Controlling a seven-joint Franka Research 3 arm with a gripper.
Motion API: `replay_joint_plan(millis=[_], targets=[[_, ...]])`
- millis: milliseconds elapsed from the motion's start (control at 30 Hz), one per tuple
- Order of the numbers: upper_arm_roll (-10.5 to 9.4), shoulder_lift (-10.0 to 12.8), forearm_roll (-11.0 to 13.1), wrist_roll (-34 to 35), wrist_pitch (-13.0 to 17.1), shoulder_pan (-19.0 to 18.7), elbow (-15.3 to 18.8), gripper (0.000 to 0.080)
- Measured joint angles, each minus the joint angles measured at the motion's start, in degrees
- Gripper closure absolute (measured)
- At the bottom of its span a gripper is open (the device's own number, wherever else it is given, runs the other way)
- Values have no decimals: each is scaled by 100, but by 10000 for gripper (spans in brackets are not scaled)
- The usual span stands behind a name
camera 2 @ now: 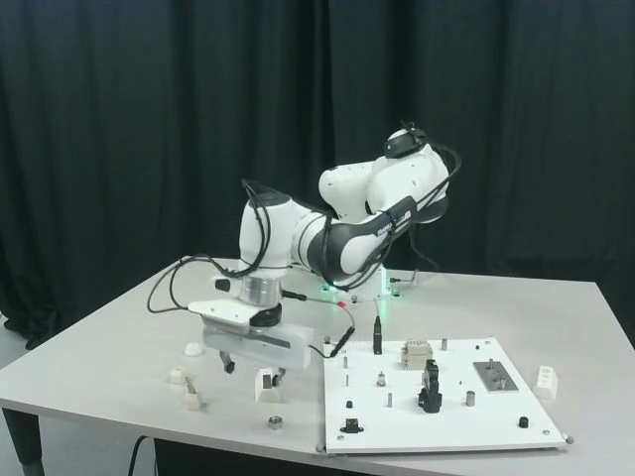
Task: Pick medium gear.
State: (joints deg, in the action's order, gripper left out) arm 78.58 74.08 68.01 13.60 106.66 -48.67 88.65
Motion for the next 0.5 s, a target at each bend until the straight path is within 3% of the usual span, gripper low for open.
replay_joint_plan(millis=[200,500], targets=[[260,-1,-122,-471,-165,24,208,3],[623,-2,-130,-1304,-326,66,834,3]])
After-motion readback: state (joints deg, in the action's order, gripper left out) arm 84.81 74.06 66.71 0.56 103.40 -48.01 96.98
